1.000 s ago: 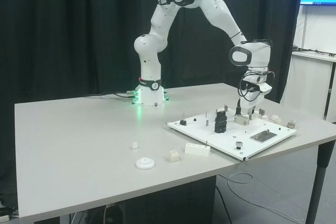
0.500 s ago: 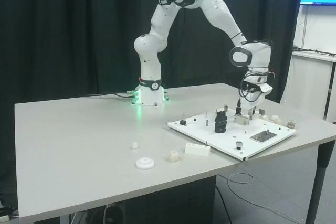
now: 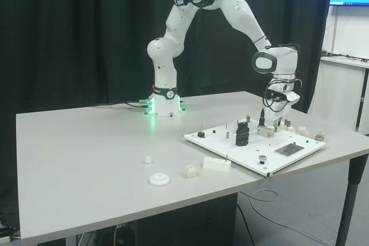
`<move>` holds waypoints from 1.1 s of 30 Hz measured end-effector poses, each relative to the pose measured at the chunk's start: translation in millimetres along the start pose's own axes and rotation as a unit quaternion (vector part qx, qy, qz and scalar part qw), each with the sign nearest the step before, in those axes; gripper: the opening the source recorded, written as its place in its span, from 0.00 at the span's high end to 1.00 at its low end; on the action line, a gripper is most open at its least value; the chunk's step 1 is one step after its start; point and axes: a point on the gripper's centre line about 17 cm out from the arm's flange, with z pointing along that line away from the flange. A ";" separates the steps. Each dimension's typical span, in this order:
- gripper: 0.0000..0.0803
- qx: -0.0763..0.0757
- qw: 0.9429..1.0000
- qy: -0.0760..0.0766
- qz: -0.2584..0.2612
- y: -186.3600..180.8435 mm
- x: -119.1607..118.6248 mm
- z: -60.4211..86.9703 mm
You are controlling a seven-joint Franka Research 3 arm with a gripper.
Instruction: Insert square peg 3.
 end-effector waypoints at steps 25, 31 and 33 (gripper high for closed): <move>0.86 0.001 0.998 -0.003 0.055 -0.6 -1.4 0.2; 0.86 0.001 0.998 -0.004 0.064 -1.0 -2.1 0.6; 0.86 0.001 0.998 -0.004 0.064 -1.1 -2.3 1.0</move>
